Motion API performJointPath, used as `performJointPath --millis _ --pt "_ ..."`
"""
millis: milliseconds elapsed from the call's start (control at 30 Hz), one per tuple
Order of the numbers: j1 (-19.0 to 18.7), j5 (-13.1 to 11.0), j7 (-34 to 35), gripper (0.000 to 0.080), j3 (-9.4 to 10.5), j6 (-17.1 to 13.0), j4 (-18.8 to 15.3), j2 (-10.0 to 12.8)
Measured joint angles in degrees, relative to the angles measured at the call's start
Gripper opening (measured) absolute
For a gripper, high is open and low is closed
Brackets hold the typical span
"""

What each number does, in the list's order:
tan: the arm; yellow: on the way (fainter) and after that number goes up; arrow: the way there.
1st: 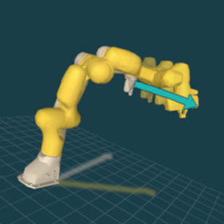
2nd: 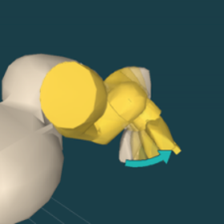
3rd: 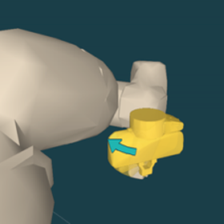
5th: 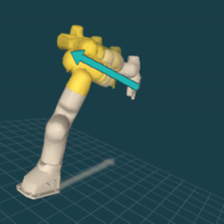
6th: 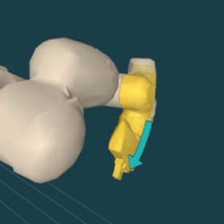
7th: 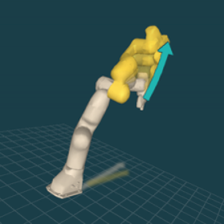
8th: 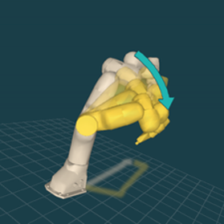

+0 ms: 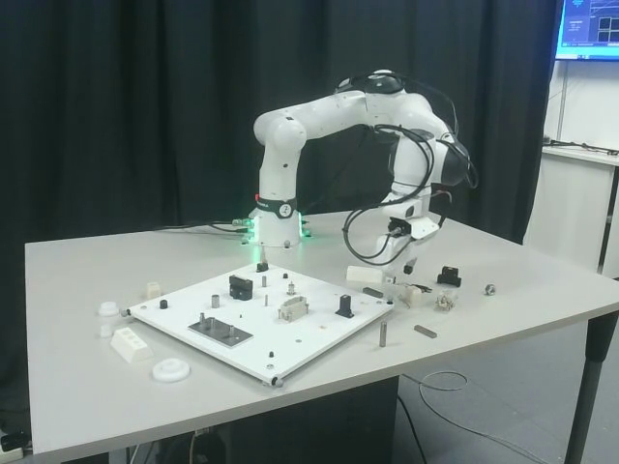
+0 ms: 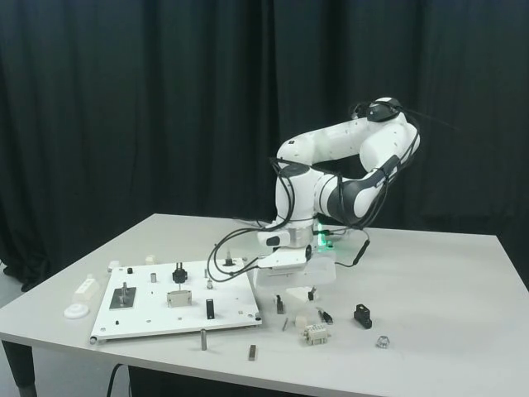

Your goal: Remove BNC.

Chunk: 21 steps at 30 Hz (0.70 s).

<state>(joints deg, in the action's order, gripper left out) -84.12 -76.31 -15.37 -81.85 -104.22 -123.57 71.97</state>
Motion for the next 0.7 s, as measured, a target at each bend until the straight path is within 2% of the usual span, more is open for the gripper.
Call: performJointPath --millis 33,233,267,700 --pt "0.0 0.0 0.0 0.0697 -0.08 0.0 0.0 0.0" --pt "-0.2 0.3 0.0 0.0697 -0.54 0.0 0.2 -0.1" --pt "-0.3 0.3 0.1 0.0782 -0.60 0.0 0.2 -0.2" --pt "-0.3 1.0 0.6 0.0799 -1.61 0.0 0.2 -0.5"
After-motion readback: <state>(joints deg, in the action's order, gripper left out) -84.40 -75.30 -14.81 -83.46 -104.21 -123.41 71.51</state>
